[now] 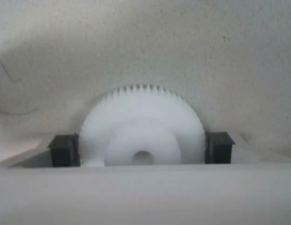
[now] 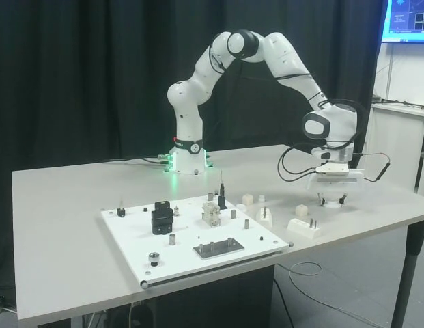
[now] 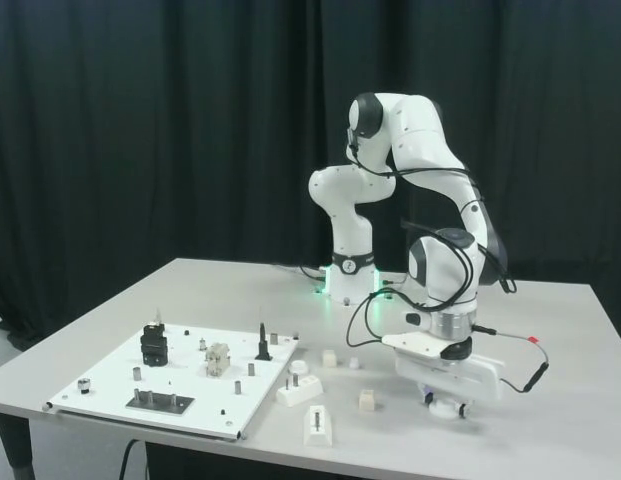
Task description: Pick large gear.
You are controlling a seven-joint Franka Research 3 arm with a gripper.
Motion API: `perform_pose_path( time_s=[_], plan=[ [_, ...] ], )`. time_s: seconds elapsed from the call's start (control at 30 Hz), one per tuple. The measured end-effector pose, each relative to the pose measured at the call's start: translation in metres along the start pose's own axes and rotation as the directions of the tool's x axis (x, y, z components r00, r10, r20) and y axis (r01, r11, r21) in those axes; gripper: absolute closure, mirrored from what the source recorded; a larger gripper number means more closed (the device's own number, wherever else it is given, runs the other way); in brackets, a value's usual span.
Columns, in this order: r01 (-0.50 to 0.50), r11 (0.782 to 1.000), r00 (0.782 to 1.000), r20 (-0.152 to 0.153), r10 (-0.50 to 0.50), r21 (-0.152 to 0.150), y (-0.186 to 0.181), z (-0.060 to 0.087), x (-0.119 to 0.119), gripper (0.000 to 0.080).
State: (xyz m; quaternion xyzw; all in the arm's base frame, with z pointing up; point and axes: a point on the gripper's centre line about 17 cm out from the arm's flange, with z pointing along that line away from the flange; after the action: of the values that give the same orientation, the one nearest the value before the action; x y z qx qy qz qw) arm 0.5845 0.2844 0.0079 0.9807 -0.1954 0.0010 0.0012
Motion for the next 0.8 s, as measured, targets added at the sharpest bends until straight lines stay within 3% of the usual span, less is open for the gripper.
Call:
perform_pose_path(
  time_s=[0.4, 0.8],
  plan=[
    [-0.008, 1.000, 1.000, -0.012, 0.009, 0.007, 0.000, -0.005, 0.008, 0.0213],
    [-0.013, 1.000, 1.000, -0.020, 0.013, 0.022, -0.003, -0.023, 0.013, 0.0214]
  ],
)
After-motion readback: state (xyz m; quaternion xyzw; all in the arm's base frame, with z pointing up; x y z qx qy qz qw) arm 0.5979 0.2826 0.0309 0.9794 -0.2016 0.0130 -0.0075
